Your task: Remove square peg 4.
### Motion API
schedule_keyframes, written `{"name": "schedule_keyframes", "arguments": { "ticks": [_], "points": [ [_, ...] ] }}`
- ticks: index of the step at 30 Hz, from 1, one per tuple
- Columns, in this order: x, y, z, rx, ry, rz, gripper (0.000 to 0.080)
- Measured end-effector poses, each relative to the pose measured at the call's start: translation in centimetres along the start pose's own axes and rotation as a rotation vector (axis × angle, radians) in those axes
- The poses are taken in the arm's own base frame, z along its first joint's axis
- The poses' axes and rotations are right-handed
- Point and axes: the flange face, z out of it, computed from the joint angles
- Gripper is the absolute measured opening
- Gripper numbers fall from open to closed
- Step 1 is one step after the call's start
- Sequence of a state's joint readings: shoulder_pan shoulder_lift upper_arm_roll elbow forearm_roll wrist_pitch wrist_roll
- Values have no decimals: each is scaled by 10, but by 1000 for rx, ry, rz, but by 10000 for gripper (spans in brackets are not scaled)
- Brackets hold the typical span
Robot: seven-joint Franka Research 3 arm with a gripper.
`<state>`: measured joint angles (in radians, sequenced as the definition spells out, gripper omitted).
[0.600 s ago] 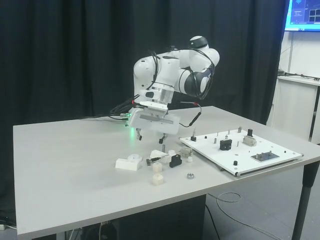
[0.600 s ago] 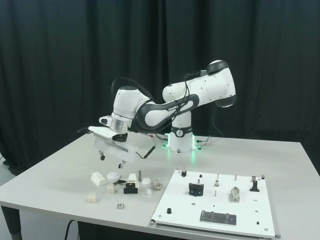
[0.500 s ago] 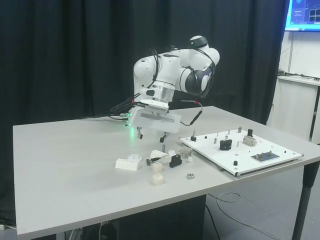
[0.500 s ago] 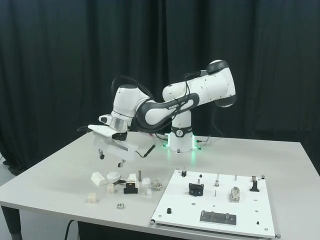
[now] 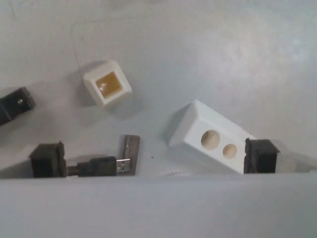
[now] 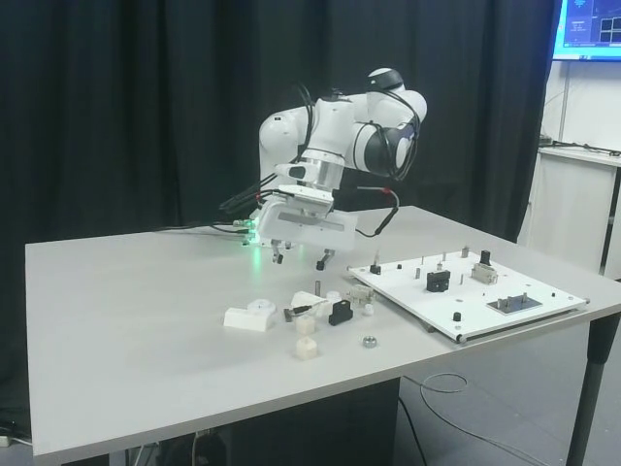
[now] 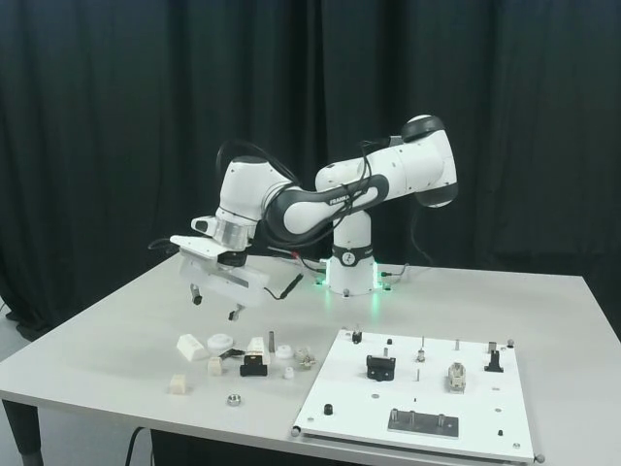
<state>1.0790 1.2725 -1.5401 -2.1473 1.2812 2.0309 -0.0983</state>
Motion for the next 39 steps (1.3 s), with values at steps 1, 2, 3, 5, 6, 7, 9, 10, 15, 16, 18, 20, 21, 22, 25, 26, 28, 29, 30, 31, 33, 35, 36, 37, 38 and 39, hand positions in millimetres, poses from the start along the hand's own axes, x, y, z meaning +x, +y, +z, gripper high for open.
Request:
{"name": "schedule_keyframes", "arguments": {
  "ticks": [1,2,3,5,6,7,9,10,15,16,18,20,21,22,25,26,28,29,30,31,33,35,36,37,38,39],
  "points": [
    [0,0,0,0,0,-1,800],
    [0,-1,0,0,1,-1,800],
    [0,-1,-1,1,1,-2,800],
    [0,-2,-1,0,2,-3,800],
    [0,-2,-1,0,2,-4,800],
    [0,-3,-1,0,2,-4,800],
    [0,-3,-2,-1,3,-4,800],
    [1,-3,-2,-2,3,-4,800],
    [3,-3,-4,-7,9,-6,800],
    [3,-3,-4,-7,10,-6,800],
    [5,-2,-5,-8,13,-5,800],
    [6,-1,-5,-11,16,-4,800],
    [7,-1,-5,-11,17,-3,800],
    [8,0,-6,-12,18,-2,800],
    [10,1,-6,-12,20,1,800],
    [11,1,-6,-12,20,2,800],
    [12,1,-6,-13,21,3,800],
    [13,1,-6,-13,21,2,800],
    [13,1,-6,-13,21,2,800],
    [14,1,-6,-13,20,1,800],
    [14,0,-6,-13,19,-3,800],
    [14,0,-6,-14,18,-8,800],
    [14,-1,-6,-15,17,-10,800],
    [13,-1,-6,-16,16,-12,800],
    [13,-2,-6,-16,15,-13,800],
    [13,-2,-6,-17,14,-15,800]
  ]
}}
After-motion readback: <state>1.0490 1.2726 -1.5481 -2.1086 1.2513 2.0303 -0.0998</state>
